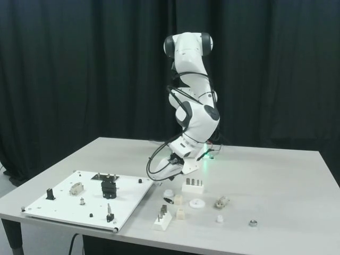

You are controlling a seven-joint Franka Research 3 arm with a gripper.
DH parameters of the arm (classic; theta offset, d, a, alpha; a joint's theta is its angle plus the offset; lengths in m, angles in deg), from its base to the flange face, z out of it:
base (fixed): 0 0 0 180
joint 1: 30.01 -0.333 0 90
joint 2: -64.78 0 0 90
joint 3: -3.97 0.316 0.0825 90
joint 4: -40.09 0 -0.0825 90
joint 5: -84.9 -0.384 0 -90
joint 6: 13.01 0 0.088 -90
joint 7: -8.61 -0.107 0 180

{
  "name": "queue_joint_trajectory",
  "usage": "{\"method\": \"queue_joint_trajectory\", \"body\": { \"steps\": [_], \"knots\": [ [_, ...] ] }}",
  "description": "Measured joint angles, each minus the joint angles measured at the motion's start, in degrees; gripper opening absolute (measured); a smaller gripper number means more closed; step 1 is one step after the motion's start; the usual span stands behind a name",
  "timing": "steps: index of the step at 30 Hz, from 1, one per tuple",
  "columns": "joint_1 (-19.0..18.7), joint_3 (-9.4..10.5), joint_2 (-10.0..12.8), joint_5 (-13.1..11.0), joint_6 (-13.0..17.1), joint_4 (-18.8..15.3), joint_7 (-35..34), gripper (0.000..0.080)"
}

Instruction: Pick waterproof.

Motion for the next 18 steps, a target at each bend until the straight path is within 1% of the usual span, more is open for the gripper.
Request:
{"method": "queue_joint_trajectory", "body": {
  "steps": [18],
  "knots": [
    [1.7, 0.00, -0.1, 0.1, -0.2, 1.2, 1.2, 0.0800]
  ]
}}
